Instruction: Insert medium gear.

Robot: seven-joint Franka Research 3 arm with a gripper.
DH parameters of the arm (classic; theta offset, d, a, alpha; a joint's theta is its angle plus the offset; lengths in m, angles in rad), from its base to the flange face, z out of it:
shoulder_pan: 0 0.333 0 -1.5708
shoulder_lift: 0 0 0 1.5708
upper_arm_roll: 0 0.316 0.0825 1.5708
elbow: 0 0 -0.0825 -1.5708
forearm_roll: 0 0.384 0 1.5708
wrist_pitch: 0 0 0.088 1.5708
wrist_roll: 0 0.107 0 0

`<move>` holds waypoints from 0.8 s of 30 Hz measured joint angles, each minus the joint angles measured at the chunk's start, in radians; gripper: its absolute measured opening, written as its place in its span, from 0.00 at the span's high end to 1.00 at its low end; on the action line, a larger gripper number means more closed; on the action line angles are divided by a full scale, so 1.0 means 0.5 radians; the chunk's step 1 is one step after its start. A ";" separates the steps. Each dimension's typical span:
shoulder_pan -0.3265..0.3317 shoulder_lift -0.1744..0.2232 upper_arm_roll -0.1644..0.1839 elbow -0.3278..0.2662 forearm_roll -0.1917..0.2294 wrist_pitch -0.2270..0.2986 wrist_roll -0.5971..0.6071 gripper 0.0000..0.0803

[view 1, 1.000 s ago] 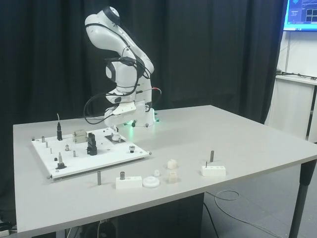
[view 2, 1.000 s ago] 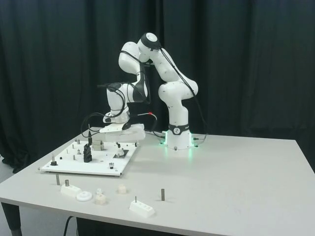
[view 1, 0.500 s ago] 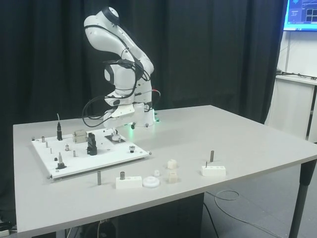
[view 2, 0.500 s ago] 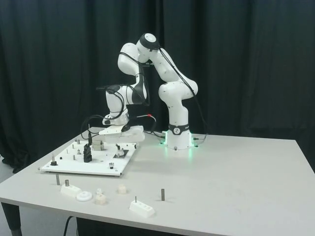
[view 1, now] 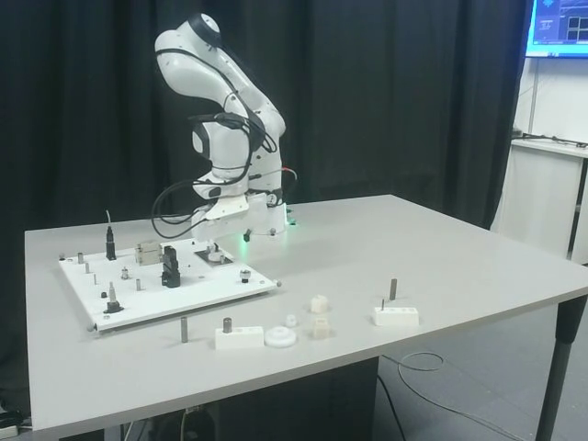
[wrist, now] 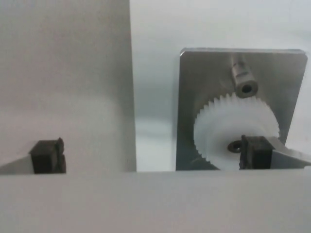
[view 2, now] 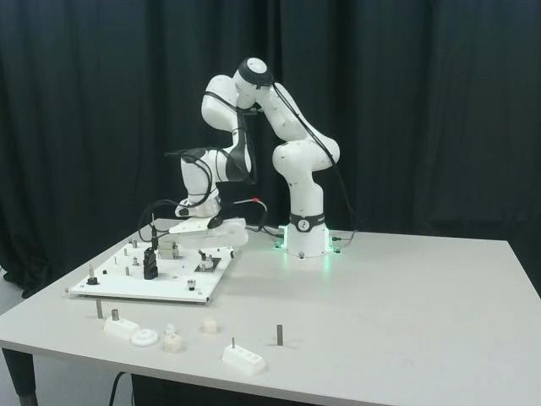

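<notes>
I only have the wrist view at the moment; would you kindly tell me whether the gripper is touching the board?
Observer: No. In the first room view the gripper hangs above the rear part of the white board, apart from it.
Operator: Thank you. Are any loose parts lying off the board?
Observer: Yes. A loose white gear lies near the front edge of the grey table, beside a white block.

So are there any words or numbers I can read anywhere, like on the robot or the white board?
None can be read.
Screen in the room's corner: it shows marks, too small to read.
Robot, board and gear: no text visible.
</notes>
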State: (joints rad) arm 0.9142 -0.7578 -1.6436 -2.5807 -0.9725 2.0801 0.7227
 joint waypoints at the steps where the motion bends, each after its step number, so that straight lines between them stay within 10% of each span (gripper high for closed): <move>1: 0.002 0.000 -0.008 0.000 -0.003 0.006 0.000 0.00; 16: 0.016 -0.003 -0.019 -0.002 -0.019 0.025 0.000 0.00; 24: 0.021 -0.005 0.091 0.009 -0.019 -0.042 0.010 0.00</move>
